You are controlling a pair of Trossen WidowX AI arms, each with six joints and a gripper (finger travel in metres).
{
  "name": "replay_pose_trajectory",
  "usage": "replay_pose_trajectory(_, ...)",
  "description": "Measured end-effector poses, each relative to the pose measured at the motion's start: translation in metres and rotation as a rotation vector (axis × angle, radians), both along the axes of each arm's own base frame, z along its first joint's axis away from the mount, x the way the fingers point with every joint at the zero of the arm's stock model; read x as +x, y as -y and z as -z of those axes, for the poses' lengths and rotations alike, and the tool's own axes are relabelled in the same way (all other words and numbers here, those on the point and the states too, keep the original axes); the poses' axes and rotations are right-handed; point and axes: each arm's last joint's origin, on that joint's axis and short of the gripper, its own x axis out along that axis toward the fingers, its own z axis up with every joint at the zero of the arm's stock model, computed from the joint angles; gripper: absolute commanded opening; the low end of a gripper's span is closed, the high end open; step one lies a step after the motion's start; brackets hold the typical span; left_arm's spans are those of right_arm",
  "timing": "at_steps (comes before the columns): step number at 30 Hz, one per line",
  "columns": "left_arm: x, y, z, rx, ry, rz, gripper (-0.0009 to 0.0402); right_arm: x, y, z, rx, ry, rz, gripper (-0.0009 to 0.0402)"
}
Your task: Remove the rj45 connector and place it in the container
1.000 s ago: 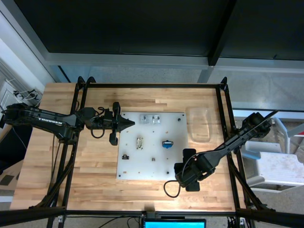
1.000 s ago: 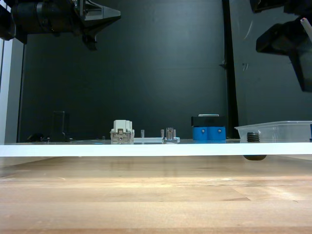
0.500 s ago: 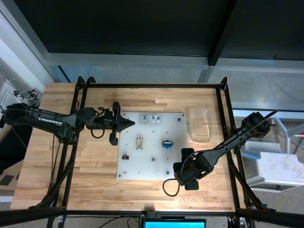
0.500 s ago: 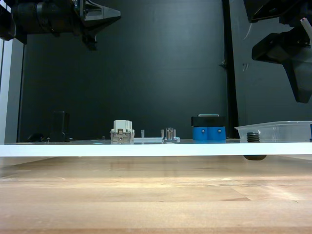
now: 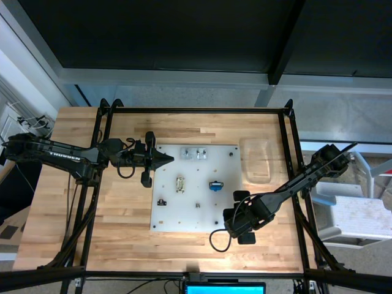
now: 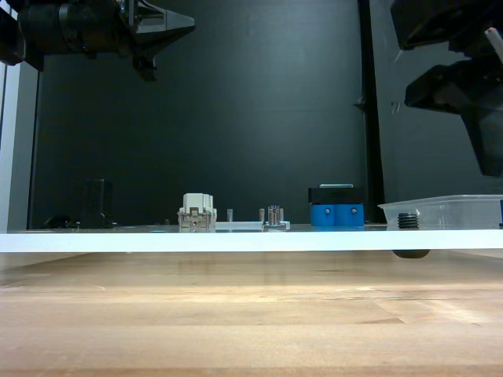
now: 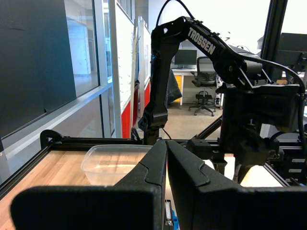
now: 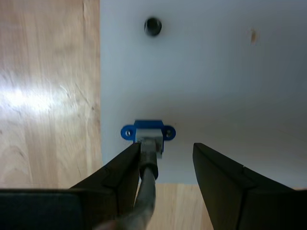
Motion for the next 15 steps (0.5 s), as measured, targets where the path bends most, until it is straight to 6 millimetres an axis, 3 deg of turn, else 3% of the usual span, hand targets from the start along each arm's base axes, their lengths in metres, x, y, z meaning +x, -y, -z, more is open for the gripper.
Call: replay_pose_trajectory(15,0.0,0.0,0.0,0.0,0.0,0.0,0.0001,0.0004,-0.001,-0.0003,0.015,0.002,-0.004,0.0028)
